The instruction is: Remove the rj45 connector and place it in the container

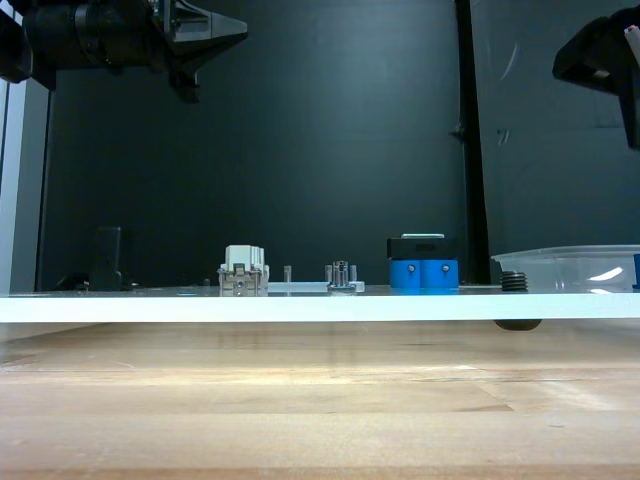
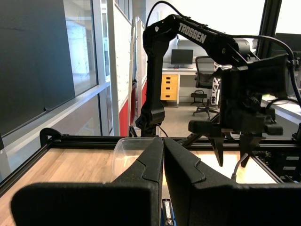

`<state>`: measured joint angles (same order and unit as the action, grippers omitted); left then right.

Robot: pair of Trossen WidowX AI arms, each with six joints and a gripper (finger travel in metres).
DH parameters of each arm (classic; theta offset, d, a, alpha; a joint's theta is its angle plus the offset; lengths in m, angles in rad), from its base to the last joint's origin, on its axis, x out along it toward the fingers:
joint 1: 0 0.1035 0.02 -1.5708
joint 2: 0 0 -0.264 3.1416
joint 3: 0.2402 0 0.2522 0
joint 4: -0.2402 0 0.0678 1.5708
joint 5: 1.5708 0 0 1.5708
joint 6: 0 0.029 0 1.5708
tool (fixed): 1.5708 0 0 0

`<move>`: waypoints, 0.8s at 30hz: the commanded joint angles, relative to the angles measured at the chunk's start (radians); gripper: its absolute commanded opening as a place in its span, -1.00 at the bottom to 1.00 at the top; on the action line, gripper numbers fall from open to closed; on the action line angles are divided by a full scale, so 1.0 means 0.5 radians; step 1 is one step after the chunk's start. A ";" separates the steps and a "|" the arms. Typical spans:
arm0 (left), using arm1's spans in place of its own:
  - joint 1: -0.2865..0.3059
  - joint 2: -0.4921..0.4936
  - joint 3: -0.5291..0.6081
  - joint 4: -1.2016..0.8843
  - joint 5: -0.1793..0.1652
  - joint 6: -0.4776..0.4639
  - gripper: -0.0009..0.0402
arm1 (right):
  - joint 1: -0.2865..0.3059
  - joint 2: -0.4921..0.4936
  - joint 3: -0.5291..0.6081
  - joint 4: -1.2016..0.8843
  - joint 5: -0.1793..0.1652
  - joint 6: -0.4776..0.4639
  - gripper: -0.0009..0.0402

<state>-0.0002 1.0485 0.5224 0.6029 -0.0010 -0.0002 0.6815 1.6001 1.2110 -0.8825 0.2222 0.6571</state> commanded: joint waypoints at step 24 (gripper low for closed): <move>0.001 0.001 0.001 0.001 0.001 0.000 -0.96 | -0.091 0.035 -0.293 0.401 0.042 -0.031 0.00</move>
